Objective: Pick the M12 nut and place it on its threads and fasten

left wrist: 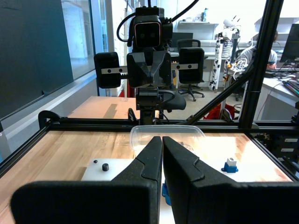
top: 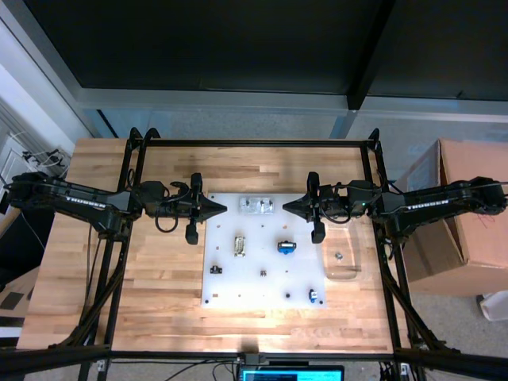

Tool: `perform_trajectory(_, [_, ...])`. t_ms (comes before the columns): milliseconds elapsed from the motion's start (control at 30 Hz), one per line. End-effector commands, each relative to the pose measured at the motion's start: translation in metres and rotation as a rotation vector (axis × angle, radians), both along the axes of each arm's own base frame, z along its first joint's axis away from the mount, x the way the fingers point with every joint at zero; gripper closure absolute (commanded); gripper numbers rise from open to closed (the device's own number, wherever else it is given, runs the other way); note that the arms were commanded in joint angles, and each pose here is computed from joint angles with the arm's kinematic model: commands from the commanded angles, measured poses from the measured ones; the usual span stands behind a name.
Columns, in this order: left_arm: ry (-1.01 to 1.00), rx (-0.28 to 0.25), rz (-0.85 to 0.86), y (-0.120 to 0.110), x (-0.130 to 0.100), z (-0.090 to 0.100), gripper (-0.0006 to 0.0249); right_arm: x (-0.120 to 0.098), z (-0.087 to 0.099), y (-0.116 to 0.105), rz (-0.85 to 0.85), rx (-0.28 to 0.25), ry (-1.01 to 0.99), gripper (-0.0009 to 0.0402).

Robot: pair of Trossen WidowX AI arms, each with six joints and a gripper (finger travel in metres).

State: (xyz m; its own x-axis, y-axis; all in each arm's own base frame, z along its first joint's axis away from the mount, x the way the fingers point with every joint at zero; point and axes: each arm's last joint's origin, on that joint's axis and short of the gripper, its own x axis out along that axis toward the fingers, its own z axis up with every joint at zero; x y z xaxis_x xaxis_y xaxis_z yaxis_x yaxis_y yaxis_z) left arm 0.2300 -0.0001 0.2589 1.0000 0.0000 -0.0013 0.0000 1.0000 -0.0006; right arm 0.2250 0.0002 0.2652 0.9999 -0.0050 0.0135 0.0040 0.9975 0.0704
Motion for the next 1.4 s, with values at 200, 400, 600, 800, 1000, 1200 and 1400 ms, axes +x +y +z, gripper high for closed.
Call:
perform_trajectory(200, [0.0, 0.0, 0.0, 0.0001, 0.0001, 0.0, 0.0243, 0.0, 0.0, 0.0002, 0.0, 0.0, 0.0, 0.0393])
perform_trajectory(400, [0.0, 0.0, 0.0, 0.0001, 0.0001, 0.0001, 0.0243, 0.0, 0.0, 0.0002, 0.0, 0.0, 0.0, 0.0393])
perform_trajectory(600, [0.0, 0.0, 0.0, 0.0001, 0.0001, 0.0, 0.0243, 0.0, 0.0, 0.0002, 0.0, 0.0, 0.0, 0.0393])
perform_trajectory(800, [0.0, 0.0, 0.0, 0.0001, 0.0001, 0.0001, 0.0243, 0.0, 0.0, 0.0002, 0.0, 0.0, 0.0, 0.0393])
perform_trajectory(1000, [0.0, 0.0, 0.0, 0.0002, 0.0001, 0.0, 0.0243, 0.0, 0.0, 0.0002, 0.001, 0.0, 0.0, 0.0393])
perform_trajectory(1200, [0.0, 0.0, 0.0, 0.0001, 0.0001, 0.0, 0.0243, 0.0, 0.0, 0.0002, 0.001, 0.001, 0.0, 0.0393])
perform_trajectory(1400, [0.0, 0.0, 0.0, 0.0001, 0.0001, 0.0, 0.0243, -0.0033, -0.0025, 0.0031, 0.099, 0.03, 0.049, 0.0393])
